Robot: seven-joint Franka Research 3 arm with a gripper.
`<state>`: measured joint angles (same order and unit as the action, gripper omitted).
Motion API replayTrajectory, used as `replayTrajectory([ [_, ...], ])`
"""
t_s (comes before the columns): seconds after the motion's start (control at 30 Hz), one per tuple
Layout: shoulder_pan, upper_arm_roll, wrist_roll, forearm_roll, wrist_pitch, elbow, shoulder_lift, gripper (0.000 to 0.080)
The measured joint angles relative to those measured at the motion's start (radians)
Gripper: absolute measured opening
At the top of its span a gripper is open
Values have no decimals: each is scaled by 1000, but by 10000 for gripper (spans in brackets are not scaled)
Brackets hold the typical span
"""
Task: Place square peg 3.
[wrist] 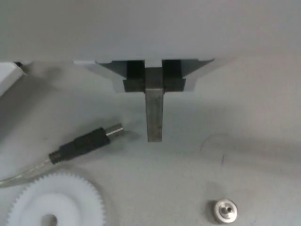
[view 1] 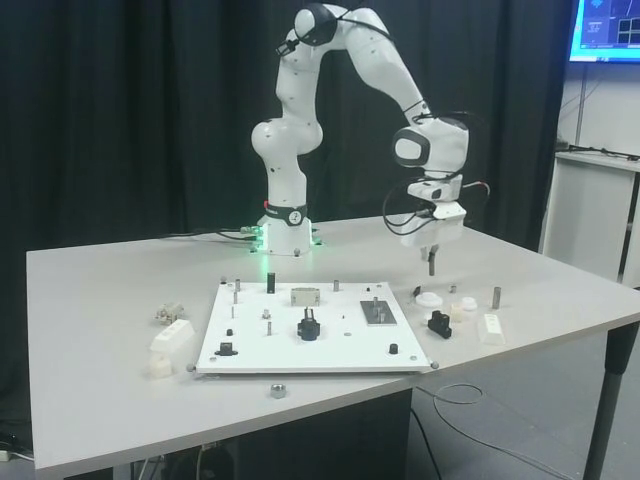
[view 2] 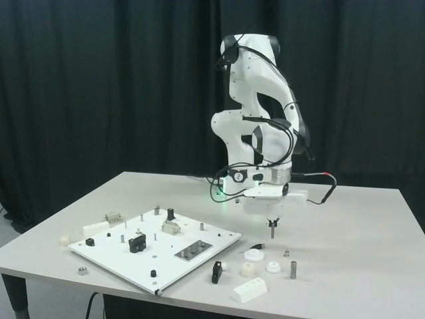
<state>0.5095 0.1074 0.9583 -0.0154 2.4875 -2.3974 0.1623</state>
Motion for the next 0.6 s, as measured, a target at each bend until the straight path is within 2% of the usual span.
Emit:
replayTrajectory([
  [0.6,0,-9,0,-5,-10,70,92,75],
])
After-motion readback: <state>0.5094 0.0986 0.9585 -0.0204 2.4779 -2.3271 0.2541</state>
